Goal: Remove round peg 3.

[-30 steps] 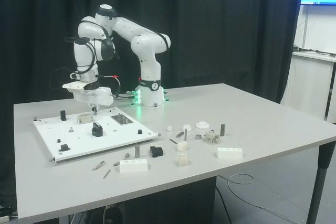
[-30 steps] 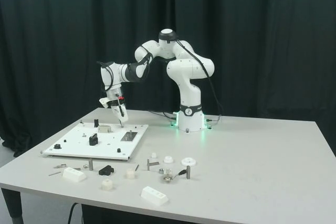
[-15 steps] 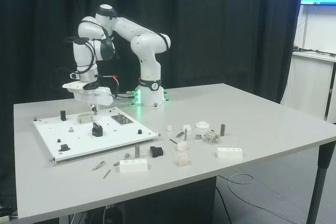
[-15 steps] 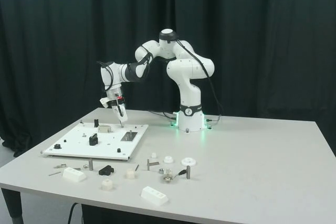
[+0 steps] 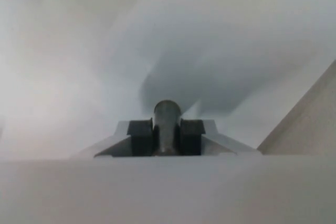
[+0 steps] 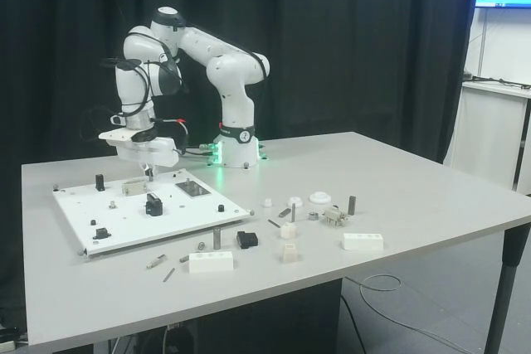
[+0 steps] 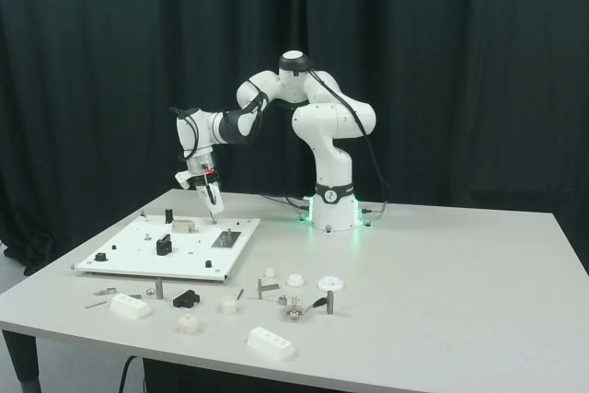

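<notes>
Gripper (image 5: 167,136) clamps round peg (image 5: 167,127) (between fingertips).

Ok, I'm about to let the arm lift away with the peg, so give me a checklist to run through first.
1. Peg sits between the gripper pads: ok, wrist view shows both black pads against it.
2. Peg centred in the grip: ok.
3. Peg fully out of the white board: cannot tell, its lower end is hidden.
4. Space above the gripper free: ok in both room views.
5. Loose parts on the grey table lie away from the gripper: ok.
</notes>
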